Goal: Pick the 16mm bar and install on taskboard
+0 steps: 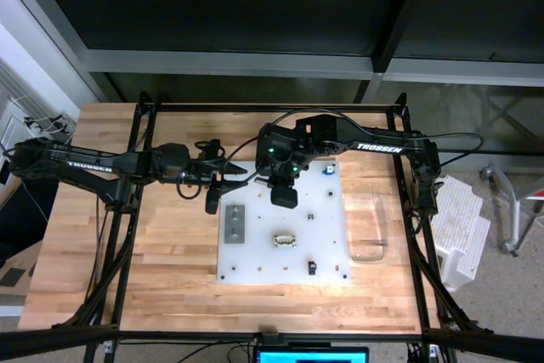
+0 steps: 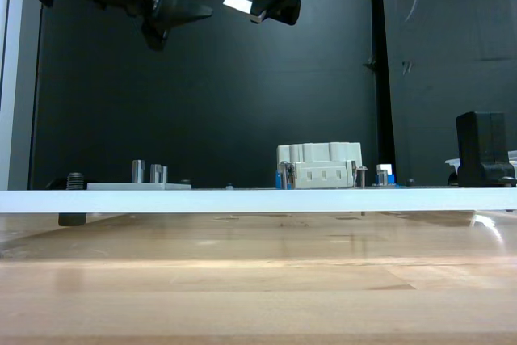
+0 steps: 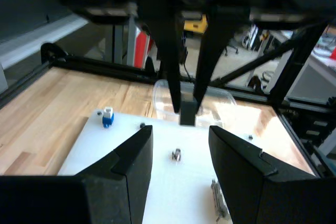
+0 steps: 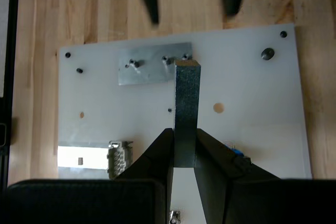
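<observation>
The 16mm bar (image 4: 187, 106) is held in the right gripper (image 4: 185, 132), whose 2 fingers pinch its near end. The rest of the bar, dark with a square end face, sticks out past the fingertips. It hangs in the air over the white taskboard (image 4: 247, 87), clear of the surface and not in any seat. The right wrist view shows its far end over the edge of the metal plate (image 4: 149, 72), but how high it sits above the plate cannot be told from there. In the high view the bar and the gripper merge into 1 dark mass above the board's far half. In the low view the bar cannot be separated from the black background.

The left gripper (image 1: 241, 177) hovers just beside the right one, above the board's far left corner. Its 2 fingers are spread wide with nothing between them. In the left wrist view the bar hangs in the gap ahead of them, apart from both.

A pale connector (image 2: 319, 164) stands on the board, with a small blue part (image 3: 107, 117) near the far edge. A clear tray (image 1: 371, 229) lies on the tabletop (image 1: 102, 235) just beside the board's right side. The low view cuts both arms off at its upper edge.
</observation>
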Controlling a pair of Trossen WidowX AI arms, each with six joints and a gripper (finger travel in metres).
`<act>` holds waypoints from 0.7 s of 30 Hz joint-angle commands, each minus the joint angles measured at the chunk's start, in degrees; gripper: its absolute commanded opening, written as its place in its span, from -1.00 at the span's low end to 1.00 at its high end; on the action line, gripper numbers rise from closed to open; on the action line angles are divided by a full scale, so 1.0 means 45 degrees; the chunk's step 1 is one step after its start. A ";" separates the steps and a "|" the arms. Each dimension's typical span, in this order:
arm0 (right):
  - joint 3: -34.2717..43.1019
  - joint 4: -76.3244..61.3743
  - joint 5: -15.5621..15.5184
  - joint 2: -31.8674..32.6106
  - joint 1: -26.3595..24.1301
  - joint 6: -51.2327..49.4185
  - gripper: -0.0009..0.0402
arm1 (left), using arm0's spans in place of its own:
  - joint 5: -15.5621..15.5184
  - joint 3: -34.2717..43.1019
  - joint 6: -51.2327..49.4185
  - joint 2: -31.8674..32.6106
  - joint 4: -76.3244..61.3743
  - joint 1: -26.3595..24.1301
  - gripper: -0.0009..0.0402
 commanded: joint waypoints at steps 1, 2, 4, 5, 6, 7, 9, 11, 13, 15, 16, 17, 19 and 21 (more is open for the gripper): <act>-0.0024 0.0078 -0.0005 0.0015 -0.0044 0.0000 -0.96 | -0.0005 0.0306 0.0015 0.0534 -0.0019 -0.0029 -0.26; -0.0024 0.0078 -0.0005 0.0015 -0.0044 0.0000 -0.96 | -0.0010 0.0423 0.0024 0.0704 -0.0024 -0.0029 -0.26; -0.0024 0.0078 -0.0010 0.0015 -0.0044 0.0005 -0.96 | -0.0063 0.0578 0.0087 0.0869 0.0005 -0.0029 -0.26; -0.0024 0.0068 -0.0010 0.0015 -0.0044 0.0005 -0.96 | -0.0102 0.0646 0.0112 0.0947 0.0005 -0.0029 -0.26; -0.0024 0.0068 -0.0010 0.0015 -0.0044 0.0005 -0.96 | -0.0121 0.0695 0.0146 0.1015 0.0005 -0.0029 -0.26; -0.0024 0.0068 -0.0010 0.0015 -0.0044 0.0000 -0.96 | -0.0204 0.0724 0.0151 0.1005 0.0005 -0.0029 -0.26; -0.0024 0.0073 0.0000 0.0015 -0.0044 -0.0024 -0.96 | -0.0223 0.0792 0.0165 0.1015 0.0000 -0.0029 -0.26; -0.0024 0.0073 -0.0005 0.0015 -0.0044 -0.0034 -0.96 | -0.0238 0.0860 0.0180 0.1054 -0.0019 -0.0034 -0.26; -0.0024 0.0083 0.0000 0.0015 -0.0044 -0.0068 -0.96 | -0.0243 0.0933 0.0194 0.1107 -0.0024 -0.0039 -0.26; -0.0024 0.0087 0.0000 0.0015 -0.0044 -0.0102 -0.96 | -0.0238 0.0967 0.0199 0.1180 -0.0019 -0.0044 -0.26; -0.0024 0.0087 0.0000 0.0015 -0.0044 -0.0107 -0.96 | -0.0238 0.0971 0.0209 0.1180 -0.0010 -0.0044 -0.26; -0.0024 0.0087 -0.0005 0.0015 -0.0044 -0.0121 -0.96 | -0.0238 0.0971 0.0233 0.1180 0.0024 -0.0044 -0.26; -0.0024 0.0092 0.0000 0.0015 -0.0044 -0.0136 -0.96 | -0.0238 0.0971 0.0248 0.1180 0.0024 -0.0044 -0.26; -0.0024 0.0087 0.0000 0.0015 -0.0044 -0.0141 -0.96 | -0.0233 0.0971 0.0267 0.1175 0.0073 -0.0044 -0.26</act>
